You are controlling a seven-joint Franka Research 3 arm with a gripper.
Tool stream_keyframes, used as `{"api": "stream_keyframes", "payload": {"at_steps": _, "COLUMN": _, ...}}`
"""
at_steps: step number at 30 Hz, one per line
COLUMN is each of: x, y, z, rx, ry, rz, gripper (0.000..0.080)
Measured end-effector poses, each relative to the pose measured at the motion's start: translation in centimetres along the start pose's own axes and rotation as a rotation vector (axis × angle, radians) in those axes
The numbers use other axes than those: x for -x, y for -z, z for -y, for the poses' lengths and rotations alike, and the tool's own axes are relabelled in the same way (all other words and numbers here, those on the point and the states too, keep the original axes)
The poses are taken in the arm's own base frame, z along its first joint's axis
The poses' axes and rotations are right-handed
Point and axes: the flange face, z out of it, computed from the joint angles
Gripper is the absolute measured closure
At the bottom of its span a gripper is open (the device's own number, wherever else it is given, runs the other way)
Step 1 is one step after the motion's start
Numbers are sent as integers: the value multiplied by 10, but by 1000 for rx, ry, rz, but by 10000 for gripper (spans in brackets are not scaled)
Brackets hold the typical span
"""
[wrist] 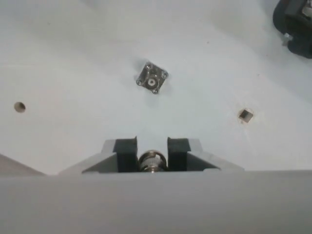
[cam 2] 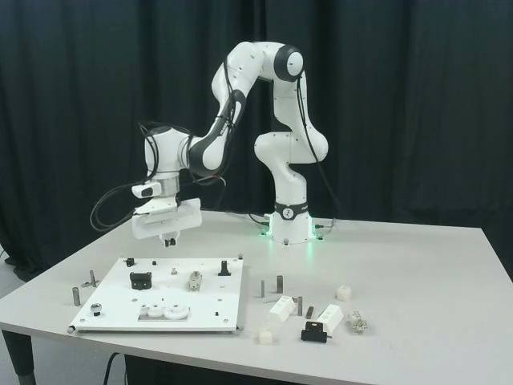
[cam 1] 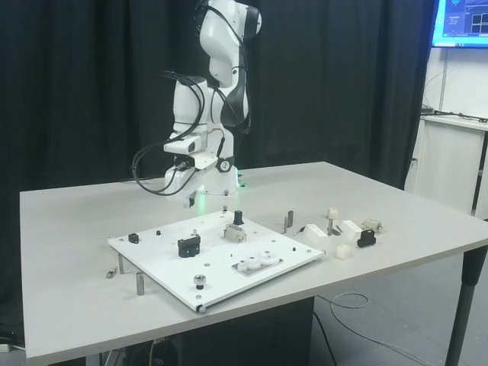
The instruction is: Place BNC.
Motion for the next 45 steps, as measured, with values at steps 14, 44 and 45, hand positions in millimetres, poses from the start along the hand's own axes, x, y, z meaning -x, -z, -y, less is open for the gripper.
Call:
{"api": "stream_keyframes", "payload": {"at_steps": 14, "x": -2, "y": 5, "z": -4, "rx": 3, "ry": -34, "rz": -3, "gripper": 676}}
{"api": "stream_keyframes", "payload": {"at_steps": 44, "x": -9, "y": 8, "z": 5, "rx": 4, "ry": -97, "rz": 14, "gripper": 676}}
{"api": "stream_keyframes", "payload": {"at_steps": 45, "x": -9, "y": 8, "z": 7, "rx": 3, "ry": -101, "rz": 16, "gripper": 676}}
